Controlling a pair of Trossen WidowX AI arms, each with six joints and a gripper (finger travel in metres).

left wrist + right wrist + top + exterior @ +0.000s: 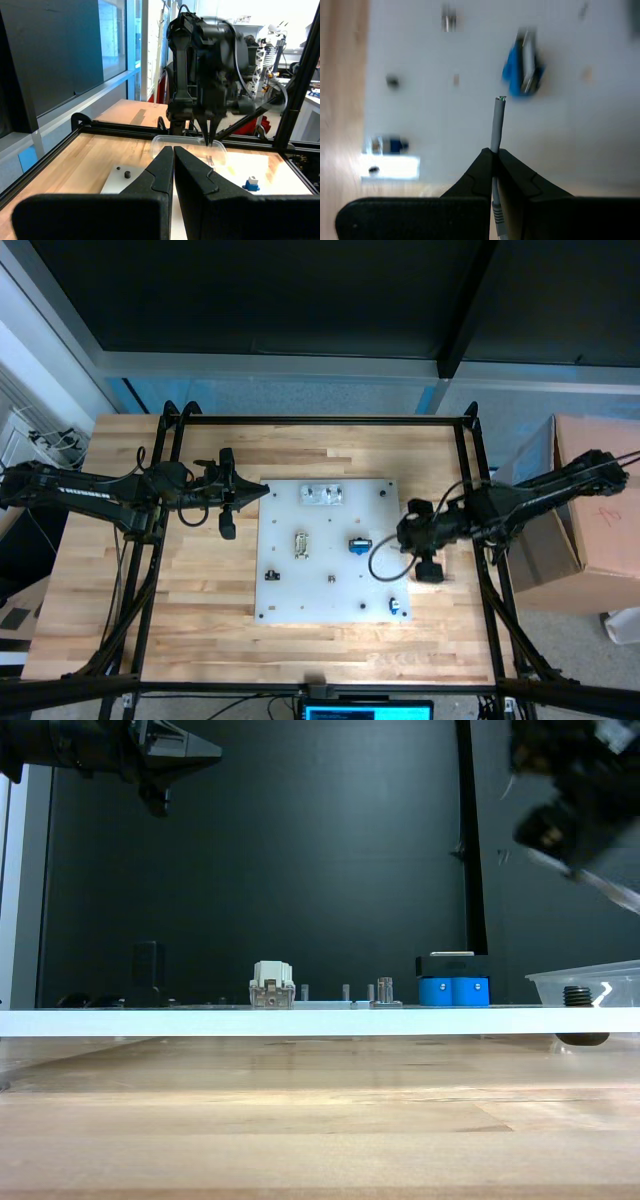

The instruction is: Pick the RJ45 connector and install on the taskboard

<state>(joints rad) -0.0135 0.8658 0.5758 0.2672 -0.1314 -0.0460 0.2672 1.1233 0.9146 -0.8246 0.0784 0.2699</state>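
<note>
R gripper (pixel 493 150): jaws nipped tight on the grey cable (pixel 498 120) of the RJ45 connector (pixel 495 212). Cable's cut end pokes out past the tips; ribbed boot sits back btwn the fingers. We can't make out the plug itself. Held clear above the white taskboard (pixel 300 580), near its blue part (pixel 522 70), w/ cable looping below the arm. L gripper (pixel 262 490): jaws closed on nothing, hanging high over the board's left edge, pointing at the R arm (pixel 205 90).

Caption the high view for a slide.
Left end effector, shut, hovers by taskboard's far-left corner; right end effector, shut on grey cable, hovers at its right edge; RJ45 connector not discernible.
</note>
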